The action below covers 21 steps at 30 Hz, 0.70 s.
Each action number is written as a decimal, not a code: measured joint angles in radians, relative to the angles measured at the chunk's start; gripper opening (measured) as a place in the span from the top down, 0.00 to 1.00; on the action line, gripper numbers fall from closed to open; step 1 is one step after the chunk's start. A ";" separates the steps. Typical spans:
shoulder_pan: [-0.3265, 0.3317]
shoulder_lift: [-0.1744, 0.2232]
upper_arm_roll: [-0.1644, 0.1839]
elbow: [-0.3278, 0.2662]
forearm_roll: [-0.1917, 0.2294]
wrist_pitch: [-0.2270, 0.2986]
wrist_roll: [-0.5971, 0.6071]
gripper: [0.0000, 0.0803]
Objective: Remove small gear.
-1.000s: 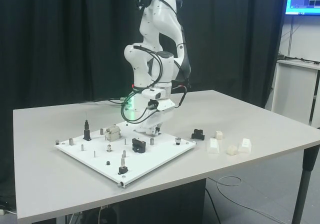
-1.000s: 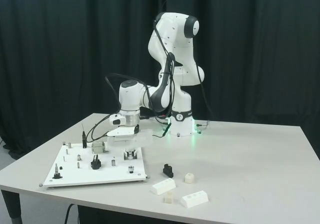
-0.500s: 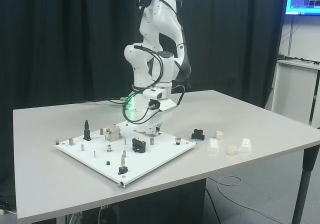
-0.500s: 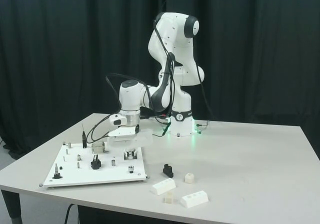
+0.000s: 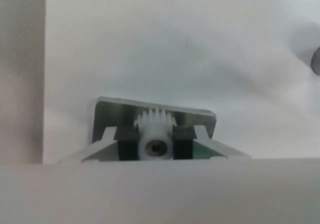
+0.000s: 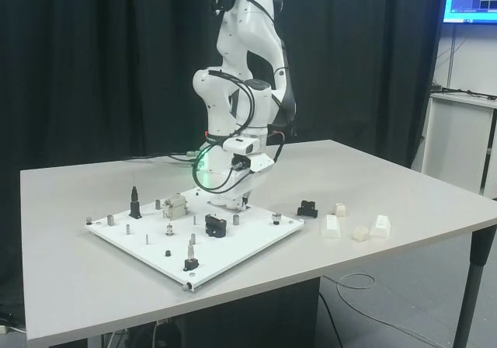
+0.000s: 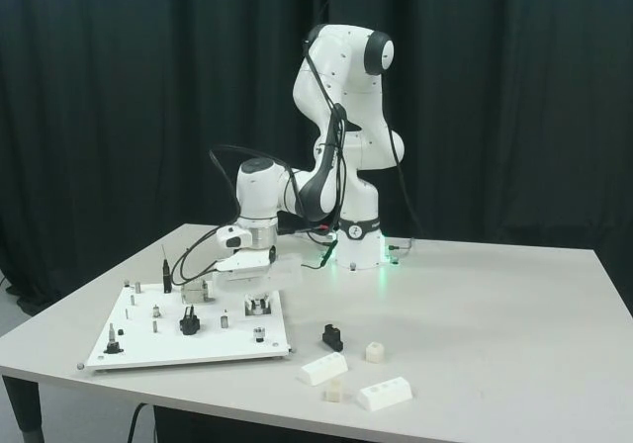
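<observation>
The small white toothed plastic gear [image 5: 156, 134] sat low in the middle of the wrist frame, its face and dark centre bore turned toward the camera, teeth showing along its upper edge. It was wedged between two black pads, with a grey metal plate just behind it.

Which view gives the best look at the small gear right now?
The wrist view: the small gear fills the middle, its teeth and centre hole plain between the gripper fingers. In both room views it is too small to make out under the gripper.
</observation>
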 joint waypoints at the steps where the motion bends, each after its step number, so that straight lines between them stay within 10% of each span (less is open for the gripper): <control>1: 0.000 0.000 0.000 0.000 0.000 0.000 0.001 0.83; 21: -0.001 0.000 0.001 0.000 0.000 0.000 0.079 0.83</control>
